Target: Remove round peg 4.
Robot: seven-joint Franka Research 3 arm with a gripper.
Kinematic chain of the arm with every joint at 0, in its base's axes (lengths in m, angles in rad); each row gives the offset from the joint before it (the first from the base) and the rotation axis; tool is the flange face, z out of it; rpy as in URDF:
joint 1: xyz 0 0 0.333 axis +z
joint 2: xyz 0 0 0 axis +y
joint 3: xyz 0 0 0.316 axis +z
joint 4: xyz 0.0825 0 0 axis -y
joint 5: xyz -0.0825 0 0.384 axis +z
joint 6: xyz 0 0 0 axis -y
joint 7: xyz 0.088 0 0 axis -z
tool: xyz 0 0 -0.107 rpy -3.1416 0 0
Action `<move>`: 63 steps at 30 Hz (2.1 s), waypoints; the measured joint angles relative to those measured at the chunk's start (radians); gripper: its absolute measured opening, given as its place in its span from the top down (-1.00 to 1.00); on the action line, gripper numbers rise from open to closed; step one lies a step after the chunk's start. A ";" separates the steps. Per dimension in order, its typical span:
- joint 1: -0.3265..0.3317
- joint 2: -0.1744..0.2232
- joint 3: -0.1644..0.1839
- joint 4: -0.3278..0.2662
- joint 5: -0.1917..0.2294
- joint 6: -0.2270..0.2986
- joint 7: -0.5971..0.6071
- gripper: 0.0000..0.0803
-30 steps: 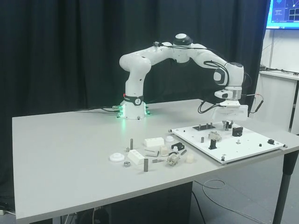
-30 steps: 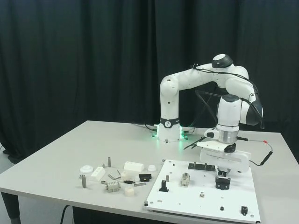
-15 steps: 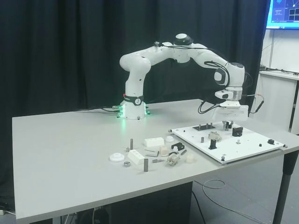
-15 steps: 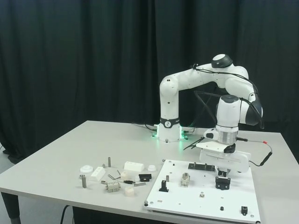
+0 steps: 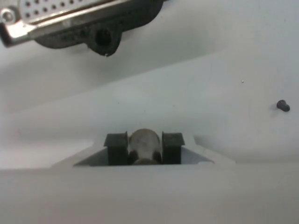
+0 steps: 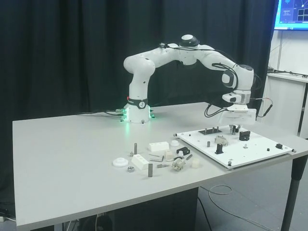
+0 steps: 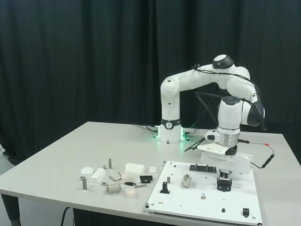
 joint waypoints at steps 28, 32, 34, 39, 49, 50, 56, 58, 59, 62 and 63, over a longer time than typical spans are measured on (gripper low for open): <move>0.000 0.000 0.003 0.006 -0.018 0.004 0.000 0.62; 0.003 0.000 0.003 0.005 -0.019 0.007 0.002 0.62; 0.004 0.000 0.003 0.004 -0.020 0.009 0.002 0.62; 0.009 0.000 0.004 0.001 -0.023 0.016 0.003 0.62; 0.019 0.000 0.004 -0.006 -0.031 0.033 0.029 0.62; 0.020 0.000 0.004 -0.007 -0.031 0.034 0.029 0.62; 0.024 0.000 0.004 -0.011 -0.031 0.040 0.038 0.62; 0.024 0.000 0.004 -0.012 -0.030 0.041 0.048 0.62; 0.025 -0.001 0.004 -0.013 -0.030 0.042 0.051 0.62; 0.026 -0.001 0.004 -0.014 -0.028 0.043 0.057 0.62; 0.026 -0.002 0.004 -0.015 -0.028 0.044 0.058 0.62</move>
